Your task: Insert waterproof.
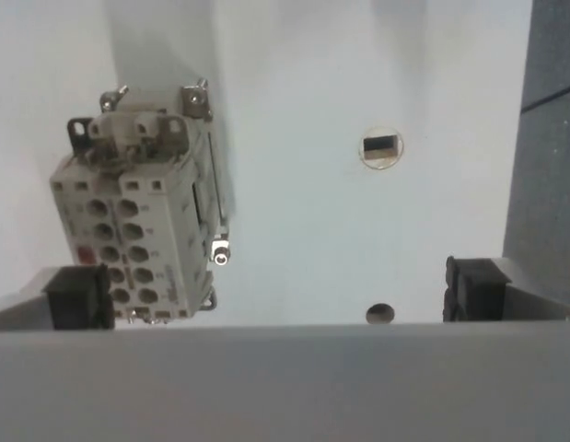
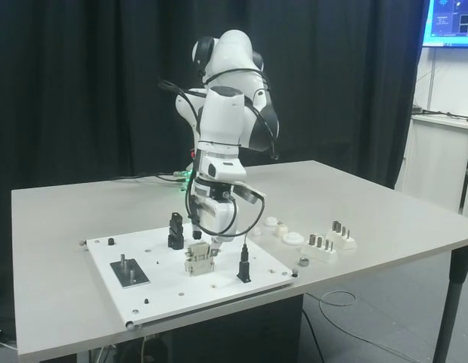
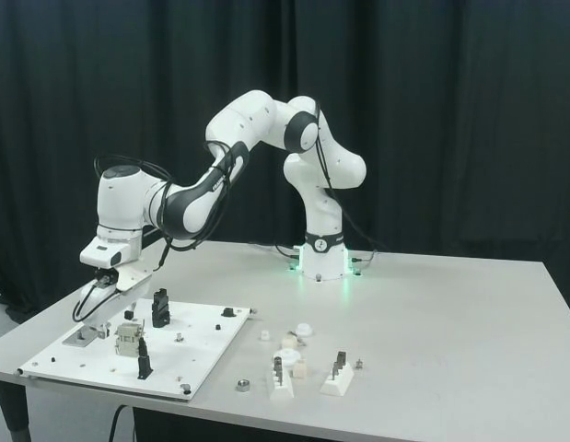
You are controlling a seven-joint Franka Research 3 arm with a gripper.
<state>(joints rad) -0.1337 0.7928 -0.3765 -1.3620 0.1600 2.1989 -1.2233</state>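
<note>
The waterproof connector (image 1: 142,230), a grey-white block with several round sockets and metal clips, sits on the white board (image 1: 358,74). My gripper (image 1: 275,293) hovers just above it, open, with nothing between the black fingertips (image 1: 77,295). The connector lies close to one fingertip, not centred in the gap. From the first room view, the gripper (image 2: 206,236) hangs right over the connector (image 2: 198,259). The second room view shows the connector (image 3: 128,337) below the hand (image 3: 108,318).
On the white board (image 2: 165,295) stand a black upright connector (image 2: 175,231), a black plug (image 2: 243,268) and a grey block with pegs (image 2: 129,272). White holders with small pins (image 2: 324,246) and round white parts (image 2: 283,229) lie on the table beside the board.
</note>
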